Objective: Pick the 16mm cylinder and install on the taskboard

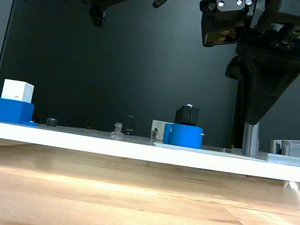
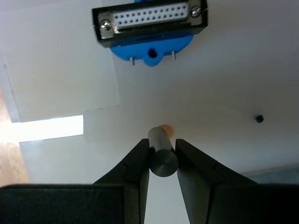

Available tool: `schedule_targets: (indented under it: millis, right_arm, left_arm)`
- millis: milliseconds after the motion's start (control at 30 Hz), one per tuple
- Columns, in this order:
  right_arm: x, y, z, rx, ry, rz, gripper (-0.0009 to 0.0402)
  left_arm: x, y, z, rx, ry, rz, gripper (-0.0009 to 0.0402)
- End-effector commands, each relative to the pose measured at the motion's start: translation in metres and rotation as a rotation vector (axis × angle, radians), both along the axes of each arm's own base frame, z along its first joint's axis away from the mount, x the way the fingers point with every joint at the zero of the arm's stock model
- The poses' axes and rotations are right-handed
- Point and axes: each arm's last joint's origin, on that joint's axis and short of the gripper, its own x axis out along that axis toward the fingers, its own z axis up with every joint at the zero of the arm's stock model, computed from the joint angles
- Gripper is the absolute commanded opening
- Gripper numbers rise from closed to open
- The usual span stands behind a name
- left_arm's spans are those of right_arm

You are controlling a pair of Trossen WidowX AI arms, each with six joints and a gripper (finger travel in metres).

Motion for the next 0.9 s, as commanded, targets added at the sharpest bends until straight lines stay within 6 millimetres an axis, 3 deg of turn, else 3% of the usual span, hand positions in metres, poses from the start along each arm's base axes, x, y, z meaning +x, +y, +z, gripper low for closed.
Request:
schedule_targets:
  millis: [33,600,900]
  right_arm:
    - [0.0006,-0.0011,0.0000,-0.002,-0.002,-0.004,0.0000]
    - [-0.0002,-0.0015,-0.0014,-0.007,0.003,-0.005,0.0001]
    - [-0.0002,-0.0015,-0.0014,-0.007,0.002,-0.007,0.0053]
  left_arm:
    - [0.0000,0.0001,0.0000,0.000,0.000,0.000,0.0000]
    - [0.0000,0.0001,0.0000,0.000,0.000,0.000,0.0000]
    - [0.0000,0.0001,0.0000,0.000,0.000,0.000,0.0000]
